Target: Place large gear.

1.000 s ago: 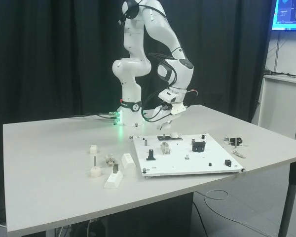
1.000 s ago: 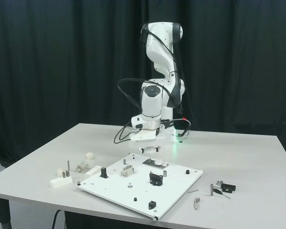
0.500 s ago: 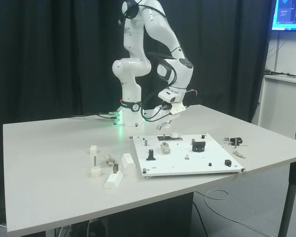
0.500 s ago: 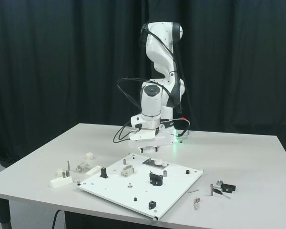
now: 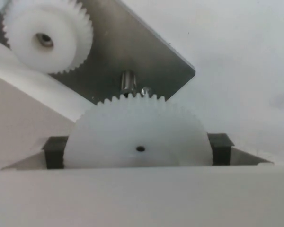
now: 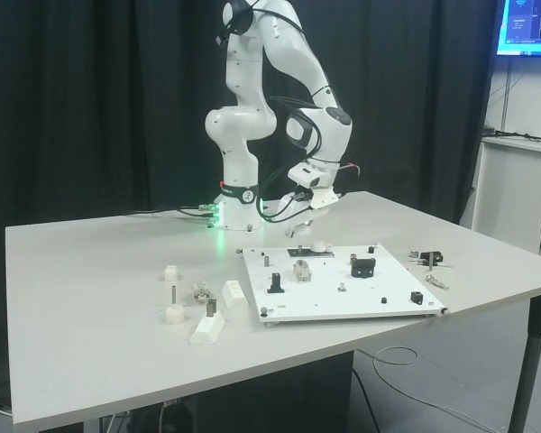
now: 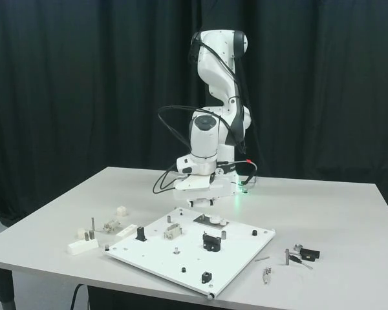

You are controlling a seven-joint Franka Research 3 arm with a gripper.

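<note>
In the wrist view the large white gear stands on edge between my gripper's black pads, held at both sides. Beyond it lies a grey metal plate with a bare steel peg and a smaller white gear seated on it. In the room views my gripper hangs a little above the far edge of the white board, close to the metal plate and the small gear.
The board carries black brackets and several pegs. White blocks and small parts lie on the grey table beside it, and loose black and metal pieces on the other side. The arm's base stands behind.
The gripper with the gear has shifted slightly, towards the arm's base side. The objects on the board and table stay put.
</note>
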